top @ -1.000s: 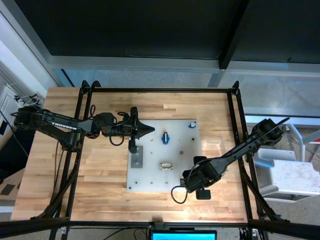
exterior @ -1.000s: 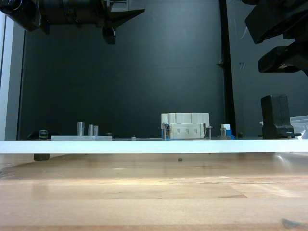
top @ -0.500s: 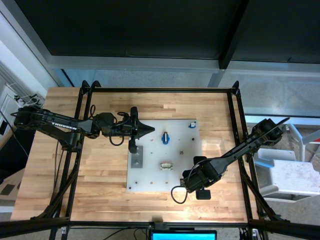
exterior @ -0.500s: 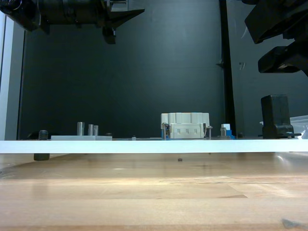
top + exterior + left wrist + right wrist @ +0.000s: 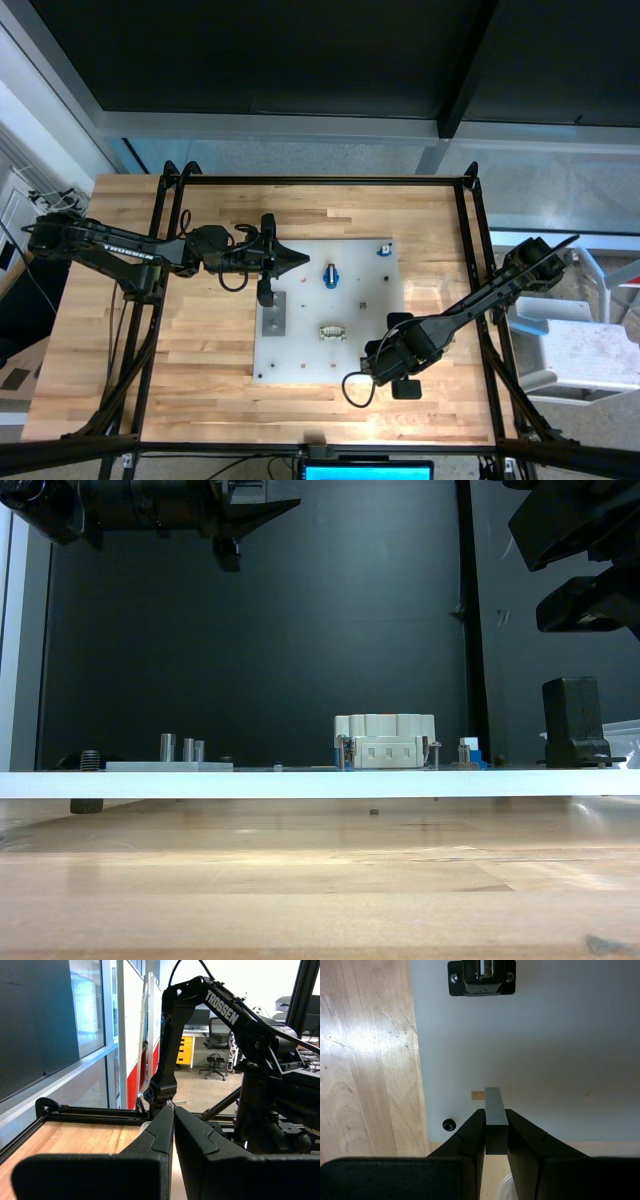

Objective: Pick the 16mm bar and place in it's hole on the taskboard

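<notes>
In the right wrist view my right gripper (image 5: 495,1116) is shut on the 16mm bar (image 5: 494,1104), a grey square-section bar held between the fingers and pointing down at the white taskboard (image 5: 560,1050). Its far end lies right beside a small tan square hole (image 5: 477,1095); I cannot tell whether it touches the board. From above, the right gripper (image 5: 371,372) hovers over the board's near right corner. My left gripper (image 5: 292,260) hangs high over the board's left part, shut with nothing between its fingers (image 5: 162,1127).
The board (image 5: 370,280) carries a grey plate with pegs (image 5: 272,318), a blue part (image 5: 331,275), a white connector (image 5: 332,332) and a black socket block (image 5: 481,977). A black screw (image 5: 449,1124) sits near the board's corner. Black frame rails (image 5: 470,260) line the table.
</notes>
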Action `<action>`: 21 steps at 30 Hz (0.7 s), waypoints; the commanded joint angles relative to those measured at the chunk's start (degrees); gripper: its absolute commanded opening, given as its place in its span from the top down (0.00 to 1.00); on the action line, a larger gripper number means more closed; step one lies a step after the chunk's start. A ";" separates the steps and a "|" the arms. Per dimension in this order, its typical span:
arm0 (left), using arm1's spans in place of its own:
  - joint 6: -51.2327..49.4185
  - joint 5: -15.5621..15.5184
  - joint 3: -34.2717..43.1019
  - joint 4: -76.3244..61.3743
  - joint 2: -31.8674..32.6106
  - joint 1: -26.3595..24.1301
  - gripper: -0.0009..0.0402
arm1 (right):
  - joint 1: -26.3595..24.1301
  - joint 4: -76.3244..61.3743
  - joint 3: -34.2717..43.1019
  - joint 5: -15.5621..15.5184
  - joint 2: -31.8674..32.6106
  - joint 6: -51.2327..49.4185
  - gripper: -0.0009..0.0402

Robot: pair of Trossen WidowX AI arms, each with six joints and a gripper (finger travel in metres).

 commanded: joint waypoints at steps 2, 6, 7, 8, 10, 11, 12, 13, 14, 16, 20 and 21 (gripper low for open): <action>0.02 0.02 0.02 0.00 0.02 0.00 0.98 | 0.02 -0.07 0.04 -0.09 -0.11 0.02 0.78; 0.00 0.02 0.00 0.00 0.02 0.02 0.98 | 0.00 -0.22 0.26 -0.13 -0.13 0.02 0.73; 0.02 0.02 0.00 0.00 0.02 0.02 0.98 | 0.00 -0.39 0.48 -0.11 -0.13 0.02 0.72; 0.02 0.02 0.00 0.00 0.02 0.00 0.98 | 0.00 -0.68 0.72 -0.09 -0.13 0.00 0.71; 0.00 0.00 0.00 0.00 0.02 0.02 0.98 | 0.00 -1.22 1.20 -0.07 -0.13 -0.02 0.69; 0.02 0.02 0.02 0.00 0.02 0.00 0.98 | 0.00 -1.55 1.42 -0.04 -0.13 -0.02 0.68; 0.00 0.00 0.02 0.00 0.02 0.00 0.98 | 0.00 -2.01 1.62 -0.02 -0.13 -0.02 0.67; 0.00 0.02 0.00 0.00 0.02 0.02 0.98 | 0.00 -2.40 1.81 -0.02 -0.13 -0.02 0.66; 0.00 0.00 0.00 0.00 0.02 0.02 0.98 | 0.00 -2.69 2.01 -0.02 -0.13 0.00 0.65; 0.00 0.02 0.02 0.00 0.02 0.02 0.98 | 0.00 -3.23 2.43 -0.02 -0.35 0.00 0.63; 0.02 0.00 0.02 0.00 0.02 0.02 0.98 | 0.00 -4.87 3.74 0.00 -1.01 0.13 0.58; 0.00 0.00 0.00 0.00 0.02 0.02 0.98 | 0.00 -5.49 4.20 0.04 -1.11 0.24 0.57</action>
